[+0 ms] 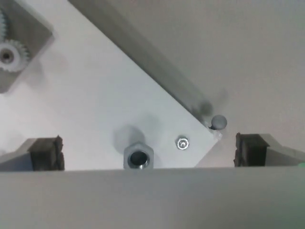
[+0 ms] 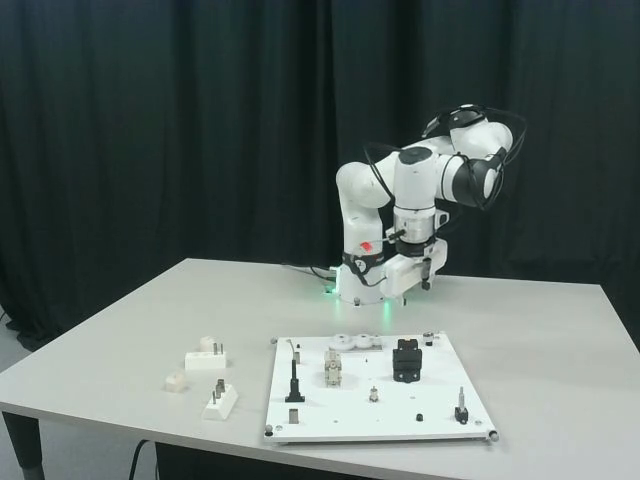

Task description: Pick round peg 2.

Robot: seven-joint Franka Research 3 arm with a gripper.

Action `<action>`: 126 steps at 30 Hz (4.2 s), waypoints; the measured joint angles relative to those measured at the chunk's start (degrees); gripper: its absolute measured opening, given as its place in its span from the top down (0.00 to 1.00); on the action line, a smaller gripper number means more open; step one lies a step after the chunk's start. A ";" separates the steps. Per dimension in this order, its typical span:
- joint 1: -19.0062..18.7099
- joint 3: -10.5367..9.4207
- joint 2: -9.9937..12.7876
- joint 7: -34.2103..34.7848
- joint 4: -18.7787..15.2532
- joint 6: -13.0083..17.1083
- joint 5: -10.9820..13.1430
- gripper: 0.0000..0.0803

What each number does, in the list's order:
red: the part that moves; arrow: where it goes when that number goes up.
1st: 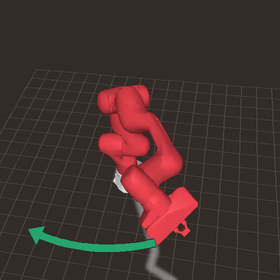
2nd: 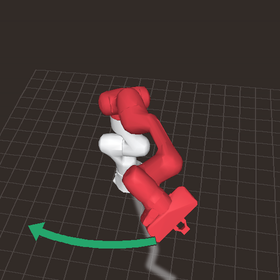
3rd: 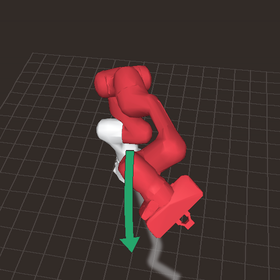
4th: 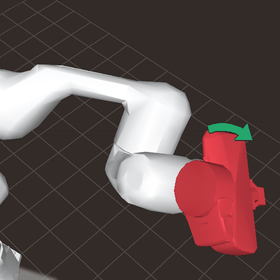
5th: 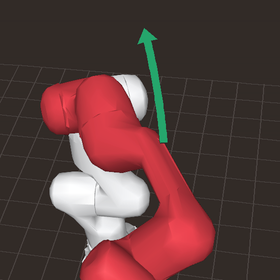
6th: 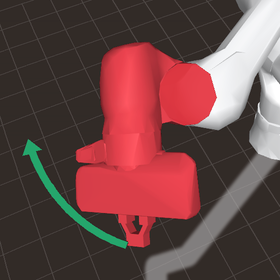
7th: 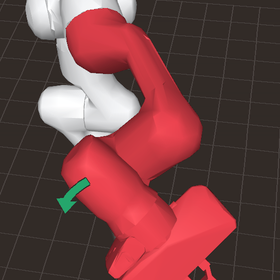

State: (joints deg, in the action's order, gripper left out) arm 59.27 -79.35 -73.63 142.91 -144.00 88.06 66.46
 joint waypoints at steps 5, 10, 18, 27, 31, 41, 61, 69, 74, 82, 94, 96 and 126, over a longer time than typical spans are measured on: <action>0.32 1.03 -0.54 -0.08 0.01 -0.84 -1.00 0.00; 0.42 1.94 -0.61 -0.16 0.02 -1.06 -2.26 0.00; 0.58 3.35 -0.61 -0.49 0.06 -1.87 -3.62 0.00; 0.98 4.39 -0.61 -0.80 0.15 -2.09 -4.52 0.00; 1.14 4.89 -0.61 -1.06 0.17 -2.24 -5.01 0.00; 1.36 5.87 -0.61 -1.33 0.26 -2.90 -5.73 0.00; 1.54 6.36 -0.61 -1.44 0.62 -3.27 -5.85 0.00; 1.54 6.36 -0.61 -1.45 0.71 -3.27 -5.85 0.00; 1.54 6.37 -0.61 -1.45 0.73 -3.27 -5.85 0.00; 1.58 6.54 -0.61 -1.45 0.74 -3.27 -5.87 0.00; 1.75 7.03 -0.61 -1.57 0.74 -3.27 -6.12 0.00; 1.77 7.09 -0.61 -1.58 0.74 -3.27 -6.17 0.00; 1.96 8.85 0.14 -14.92 2.24 -0.61 -14.35 0.00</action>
State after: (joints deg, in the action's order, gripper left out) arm 61.23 -70.50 -73.49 127.99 -141.76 87.44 52.11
